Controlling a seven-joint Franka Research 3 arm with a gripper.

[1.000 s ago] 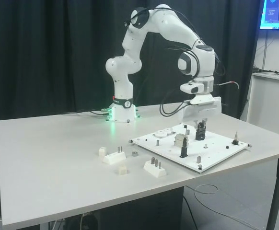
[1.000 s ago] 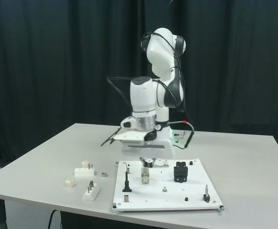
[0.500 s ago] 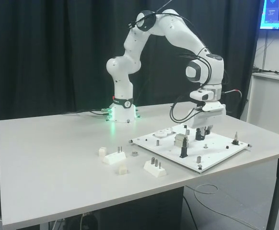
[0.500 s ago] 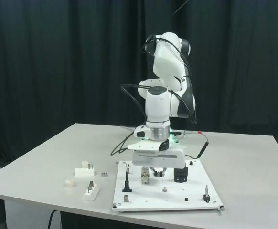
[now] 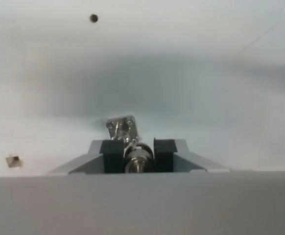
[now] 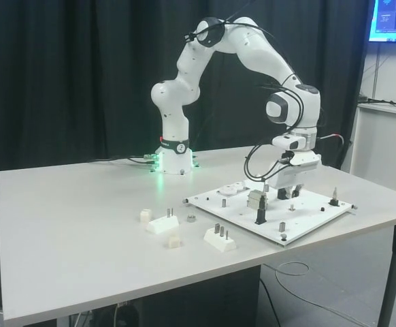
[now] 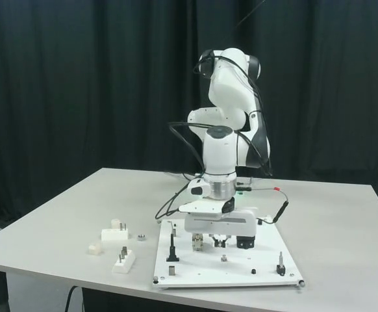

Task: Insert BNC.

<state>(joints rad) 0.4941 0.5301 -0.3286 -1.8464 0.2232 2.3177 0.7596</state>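
BNC connector [image 5: 138, 159] sits clamped between the tool's [image 5: 138, 155] 2 fingers.

We see black curtains [image 6: 82, 75] behind the grey table [image 6: 75, 225]; a white cabinet [image 6: 382, 136] and a lit screen [image 6: 392, 20] stand beside it.

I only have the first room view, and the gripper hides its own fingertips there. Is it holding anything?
Observer: Yes. The wrist view shows the gripper shut on a metal BNC plug, clamped between its black pads.
Operator: Where is the socket?
Observer: A square-flanged socket on the white board sits just past the plug's tip. I cannot tell whether they touch.
Operator: What flanks the gripper?
Observer: In the second room view it hangs low between a grey block and a black block.
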